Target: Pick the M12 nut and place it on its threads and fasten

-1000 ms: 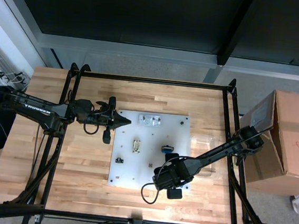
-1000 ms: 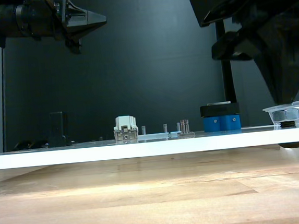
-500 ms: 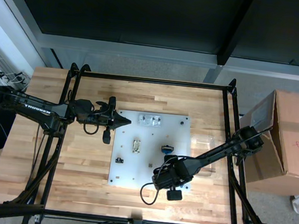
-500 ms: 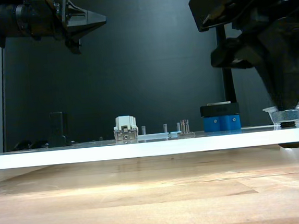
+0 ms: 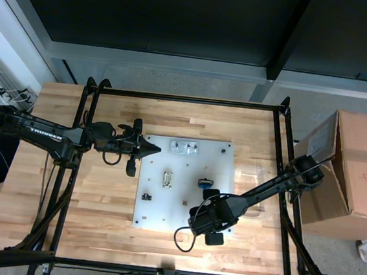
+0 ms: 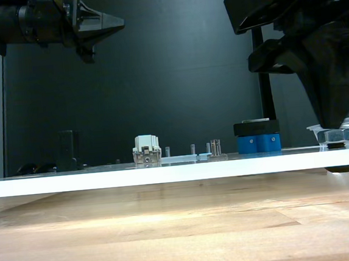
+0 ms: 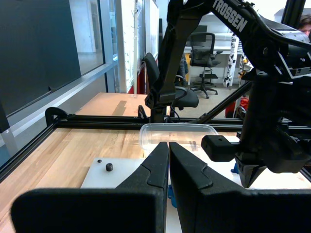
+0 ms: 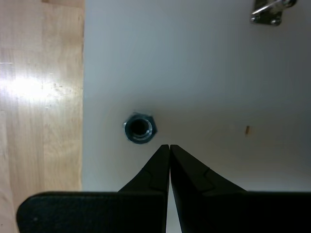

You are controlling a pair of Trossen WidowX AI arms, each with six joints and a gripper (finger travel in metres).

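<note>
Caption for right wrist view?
Right gripper, fingers shut empty, beside the M12 nut on its stud; left gripper unseen, over left board edge.

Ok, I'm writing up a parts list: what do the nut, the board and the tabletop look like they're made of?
Nut: likely steel, bright silver sheen, sitting on its stud. Board: smooth matte white, probably plastic. Tabletop: jointed wood strips, glossy varnish glare. Right gripper, shut, hovers close over the nut; left gripper, shut, hangs high over the board's far left edge.

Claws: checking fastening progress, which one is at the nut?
The right claw, shut empty, tip beside the nut on its stud; the left claw, shut too, hangs high, far away.
</note>
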